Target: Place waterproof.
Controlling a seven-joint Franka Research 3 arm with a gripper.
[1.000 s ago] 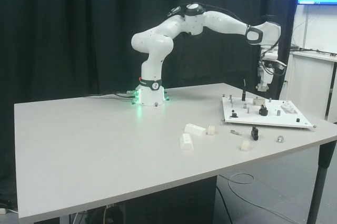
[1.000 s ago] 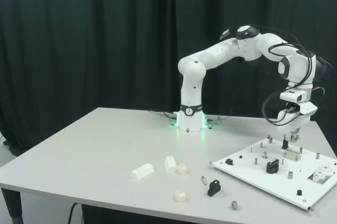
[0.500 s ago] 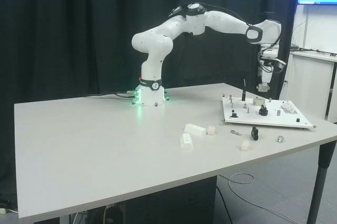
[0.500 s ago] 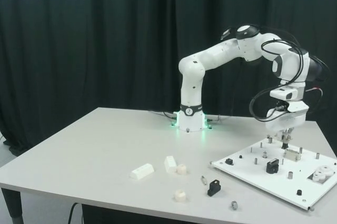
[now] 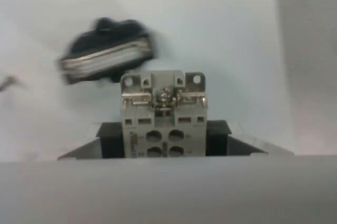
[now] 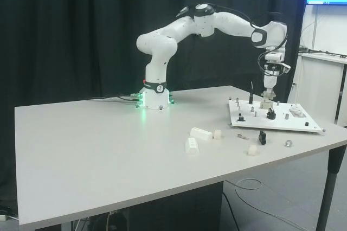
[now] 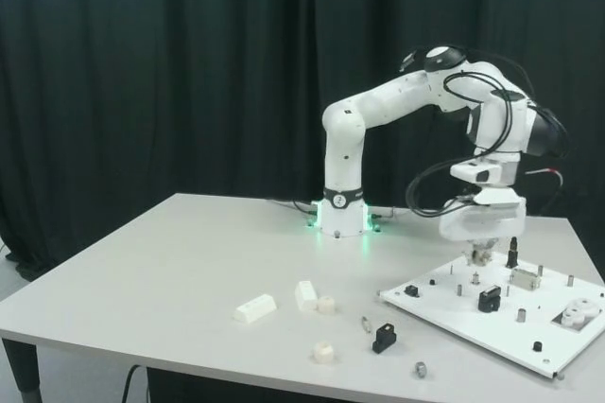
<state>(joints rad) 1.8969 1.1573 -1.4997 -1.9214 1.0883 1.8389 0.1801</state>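
Grey connector block (image 5: 162, 114) is seen directly below gripper (image 6: 267, 93), upright, approx. centred on white board (image 7: 548, 341); claw state can't be told.

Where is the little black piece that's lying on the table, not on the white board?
The black piece lies on the grey table just in front of the white board, near its corner closest to the loose white blocks.

Even overhead light is falling on the worktop (image 6: 108, 139), leaving soft shadows beside the small white blocks (image 6: 196, 138). Green light is glowing at the arm's base (image 7: 342, 223). In the wrist view, the black part (image 5: 108, 50) beyond the grey connector (image 5: 162, 113) is smearing with blur.
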